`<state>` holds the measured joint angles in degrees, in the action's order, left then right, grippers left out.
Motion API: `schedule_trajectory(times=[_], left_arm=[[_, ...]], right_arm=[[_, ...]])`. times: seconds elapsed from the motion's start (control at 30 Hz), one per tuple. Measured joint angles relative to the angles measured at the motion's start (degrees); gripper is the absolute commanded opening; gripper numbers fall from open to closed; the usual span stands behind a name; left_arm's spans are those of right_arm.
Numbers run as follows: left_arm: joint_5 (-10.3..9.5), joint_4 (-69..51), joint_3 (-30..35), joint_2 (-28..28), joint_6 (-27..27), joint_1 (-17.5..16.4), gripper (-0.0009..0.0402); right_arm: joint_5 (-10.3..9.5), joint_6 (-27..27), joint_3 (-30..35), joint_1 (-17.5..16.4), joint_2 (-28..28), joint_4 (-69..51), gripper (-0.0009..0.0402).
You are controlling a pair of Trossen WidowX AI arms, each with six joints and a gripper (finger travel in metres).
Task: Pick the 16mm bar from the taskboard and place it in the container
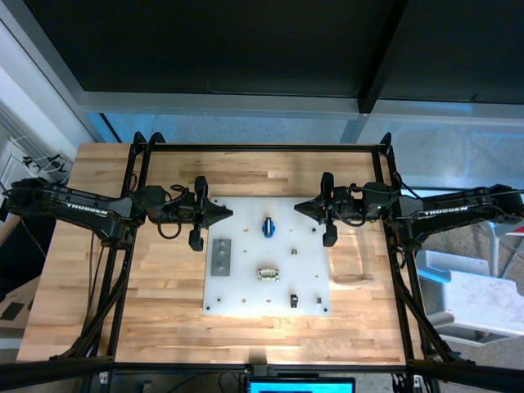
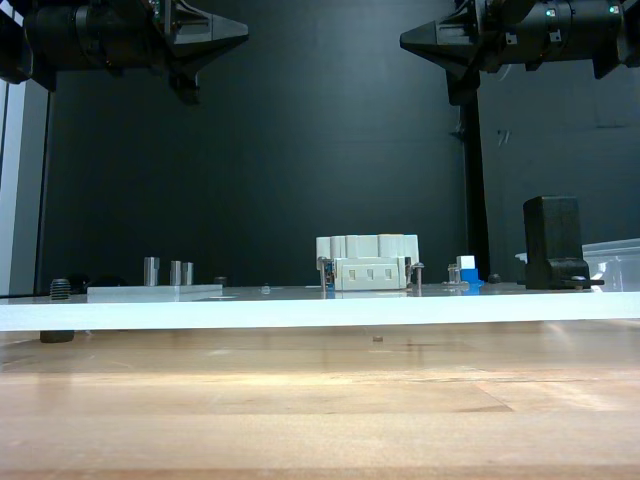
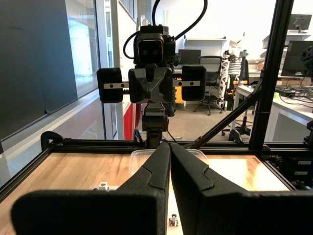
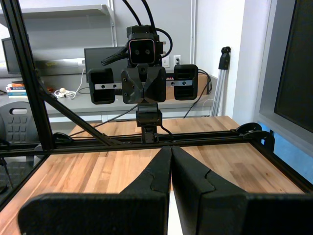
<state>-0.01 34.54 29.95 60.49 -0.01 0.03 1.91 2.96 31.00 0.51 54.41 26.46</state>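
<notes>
The white taskboard (image 1: pixel 246 291) lies flat mid-table, carrying a grey block (image 1: pixel 222 255), a blue knob (image 1: pixel 268 227) and a metal connector (image 1: pixel 268 274). Three short metal bars (image 2: pixel 175 272) stand upright in the grey block; which one is the 16mm bar I cannot tell. The clear container (image 1: pixel 354 260) sits on the wood just right of the board. My left gripper (image 1: pixel 229 211) hovers high over the board's far left corner, shut and holding nothing. My right gripper (image 1: pixel 296 206) hovers over the far right part, also shut and holding nothing. The two point at each other.
A black frame (image 1: pixel 262 148) rings the table, with slanted struts beside each arm. A black upright part (image 2: pixel 553 243) stands near the board's front edge. The container's wall (image 2: pixel 612 262) shows at the low view's right. Bare wood lies in front of the board.
</notes>
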Motion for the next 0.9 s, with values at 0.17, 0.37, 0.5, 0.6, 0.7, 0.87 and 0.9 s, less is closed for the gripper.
schedule_trajectory(times=[0.17, 0.37, 0.5, 0.6, 0.7, 0.87, 0.9], left_arm=[[-0.02, 0.0, 0.0, 0.0, 0.0, 0.0, 0.0], [-0.02, 0.0, 0.0, 0.0, 0.0, 0.0, 0.0], [0.0, 0.0, 0.0, 0.0, 0.0, 0.0, 0.0], [0.0, 0.0, 0.0, 0.0, 0.0, 0.0, 0.0], [-0.02, 0.0, 0.0, 0.0, 0.0, 0.0, 0.0], [-0.02, 0.0, 0.0, 0.0, 0.0, 0.0, 0.0], [0.0, 0.0, 0.0, 0.0, 0.0, 0.0, 0.0]], right_arm=[[0.0, 0.1, 0.0, 0.0, 0.0, 0.0, 0.0], [-1.01, 0.1, 0.0, 0.0, 0.0, 0.0, 0.0], [-1.6, 0.3, 0.0, 0.0, 0.0, 0.0, 0.0], [-1.55, 1.2, 0.0, 0.0, 0.0, -0.4, 0.0], [-1.55, 2.2, 0.2, 0.0, 0.0, -3.0, 0.0], [-1.53, 2.6, 3.9, 0.0, 0.1, -14.6, 0.0], [-1.53, 2.7, 4.7, 0.0, 0.1, -16.6, 0.0]])
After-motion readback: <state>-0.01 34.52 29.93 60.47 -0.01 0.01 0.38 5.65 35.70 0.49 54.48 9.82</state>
